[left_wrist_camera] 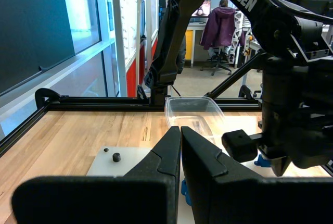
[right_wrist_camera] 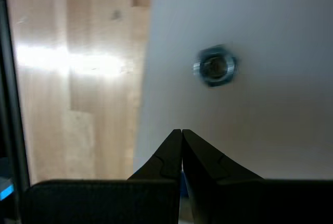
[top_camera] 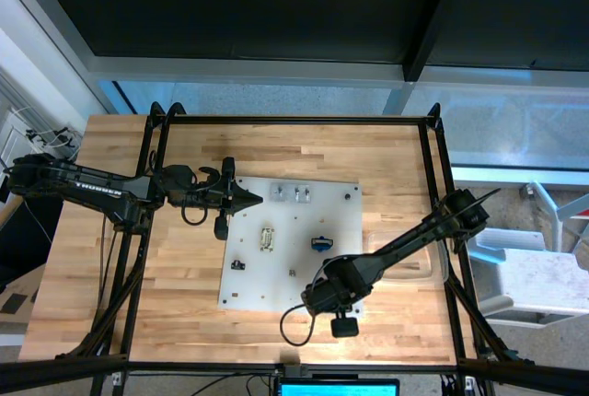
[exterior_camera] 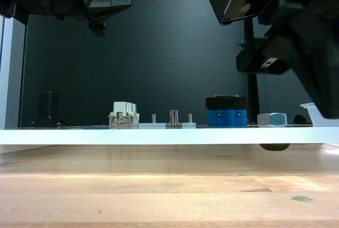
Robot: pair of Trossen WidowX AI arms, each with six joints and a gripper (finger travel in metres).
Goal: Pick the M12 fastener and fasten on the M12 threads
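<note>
The M12 fastener [right_wrist_camera: 215,66], a small silver hex nut, sits on the white board [right_wrist_camera: 270,10] near its edge. In the low view this nut [exterior_camera: 271,119] rests low against the board with no ribs showing under it. From above its hole looks filled by a dark core, so it seems to be on its stud. My right gripper [right_wrist_camera: 181,132] hovers above the board, short of the nut, shut with nothing between its fingers. In the high view the right gripper [top_camera: 324,302] hides the nut. My left gripper [top_camera: 250,197] hangs shut and empty above the board's far left corner.
A blue-and-black fitting [exterior_camera: 226,111] stands mid-board, with a white connector [exterior_camera: 123,115] and a silver post [exterior_camera: 173,117] to its left. A clear tray [top_camera: 419,272] lies right of the board, under the right arm. A black frame rail [top_camera: 442,193] borders the table.
</note>
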